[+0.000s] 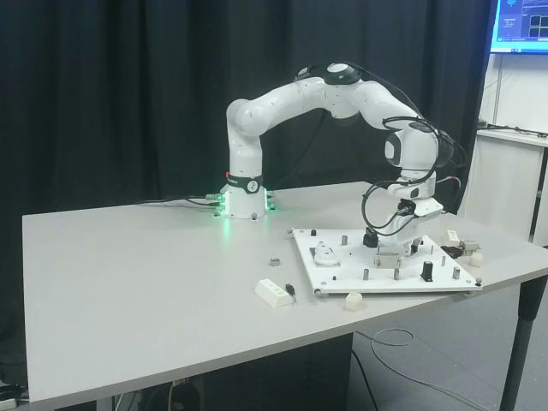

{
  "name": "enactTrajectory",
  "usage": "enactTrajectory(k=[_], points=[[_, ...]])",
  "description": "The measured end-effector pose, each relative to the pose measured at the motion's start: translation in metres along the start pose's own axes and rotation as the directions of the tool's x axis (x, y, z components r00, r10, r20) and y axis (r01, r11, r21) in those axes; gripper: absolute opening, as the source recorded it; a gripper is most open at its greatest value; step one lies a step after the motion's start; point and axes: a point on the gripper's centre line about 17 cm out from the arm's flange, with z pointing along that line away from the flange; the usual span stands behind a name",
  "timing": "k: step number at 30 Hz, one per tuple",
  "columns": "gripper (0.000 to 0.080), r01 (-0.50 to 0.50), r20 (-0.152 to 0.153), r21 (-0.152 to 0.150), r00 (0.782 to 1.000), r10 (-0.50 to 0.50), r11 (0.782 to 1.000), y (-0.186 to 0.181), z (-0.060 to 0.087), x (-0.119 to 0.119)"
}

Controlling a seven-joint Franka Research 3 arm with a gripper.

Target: Remove BNC.

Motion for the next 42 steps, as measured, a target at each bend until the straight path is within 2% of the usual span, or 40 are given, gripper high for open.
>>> enactTrajectory(k=[12, 33, 42], points=[[0.0134, 0.09, 0.002, -0.004, 0.996, -0.09, 0.996, -0.001, -0.001, 0.0], [0.0133, 0.178, 0.012, -0.011, 0.984, -0.178, 0.984, -0.002, -0.005, 0.0], [0.0133, 0.196, -0.004, -0.008, 0.981, -0.196, 0.981, -0.006, -0.021, 0.01]])
